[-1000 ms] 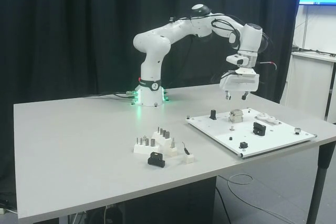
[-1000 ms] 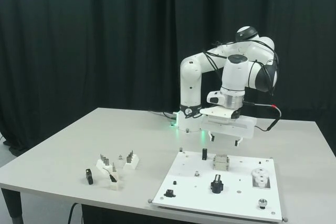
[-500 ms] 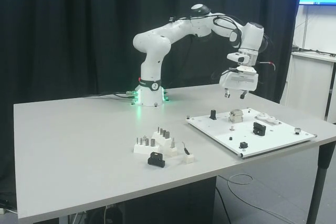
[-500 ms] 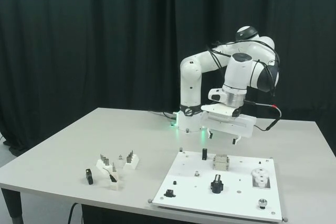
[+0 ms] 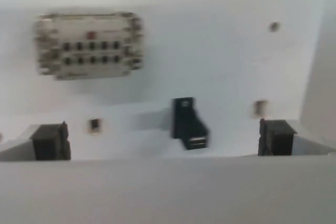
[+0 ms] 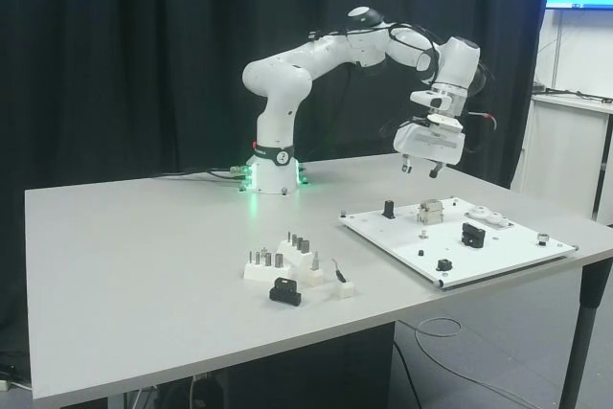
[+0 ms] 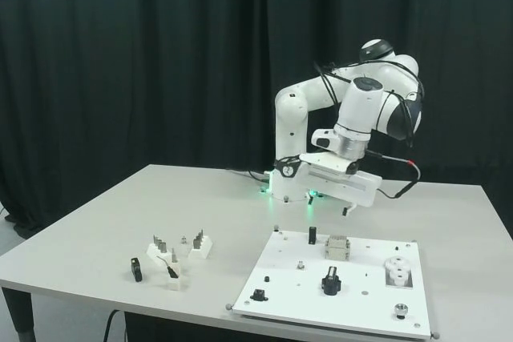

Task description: Pick square peg 2.

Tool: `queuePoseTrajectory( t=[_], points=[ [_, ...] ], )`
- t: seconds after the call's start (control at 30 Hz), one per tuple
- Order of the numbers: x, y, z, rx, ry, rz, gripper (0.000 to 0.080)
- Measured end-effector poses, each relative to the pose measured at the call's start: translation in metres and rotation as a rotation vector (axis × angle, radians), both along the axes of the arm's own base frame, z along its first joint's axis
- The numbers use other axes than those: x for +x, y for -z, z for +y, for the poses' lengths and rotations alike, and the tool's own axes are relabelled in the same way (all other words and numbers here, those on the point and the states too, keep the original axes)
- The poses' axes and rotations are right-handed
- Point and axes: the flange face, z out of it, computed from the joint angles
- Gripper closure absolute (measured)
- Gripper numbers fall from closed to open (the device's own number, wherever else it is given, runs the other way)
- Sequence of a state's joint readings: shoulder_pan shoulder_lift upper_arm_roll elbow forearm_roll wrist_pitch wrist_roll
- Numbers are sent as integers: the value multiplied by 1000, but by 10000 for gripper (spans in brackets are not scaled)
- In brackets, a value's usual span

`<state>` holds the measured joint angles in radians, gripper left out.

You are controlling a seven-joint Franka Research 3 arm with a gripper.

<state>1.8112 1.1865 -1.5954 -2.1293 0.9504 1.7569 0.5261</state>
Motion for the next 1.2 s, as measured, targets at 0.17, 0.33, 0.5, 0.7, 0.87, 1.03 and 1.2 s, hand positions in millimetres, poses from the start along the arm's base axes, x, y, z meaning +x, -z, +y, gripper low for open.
queuePoseTrajectory(
  t=[0.17, 0.33, 0.5, 0.7, 0.87, 1.03, 1.2],
  points=[
    [1, -1, -24, -39, -4, -7, 3],
    [1, 0, -55, -59, -19, -13, 3],
    [2, 2, -90, -77, -30, -25, 3],
    [6, 2, -130, -94, -42, -41, 3],
    [13, 3, -162, -96, -52, -57, 3],
    [20, 5, -195, -93, -53, -74, 3],
    [26, 10, -228, -76, -68, -84, 3]
  ],
)
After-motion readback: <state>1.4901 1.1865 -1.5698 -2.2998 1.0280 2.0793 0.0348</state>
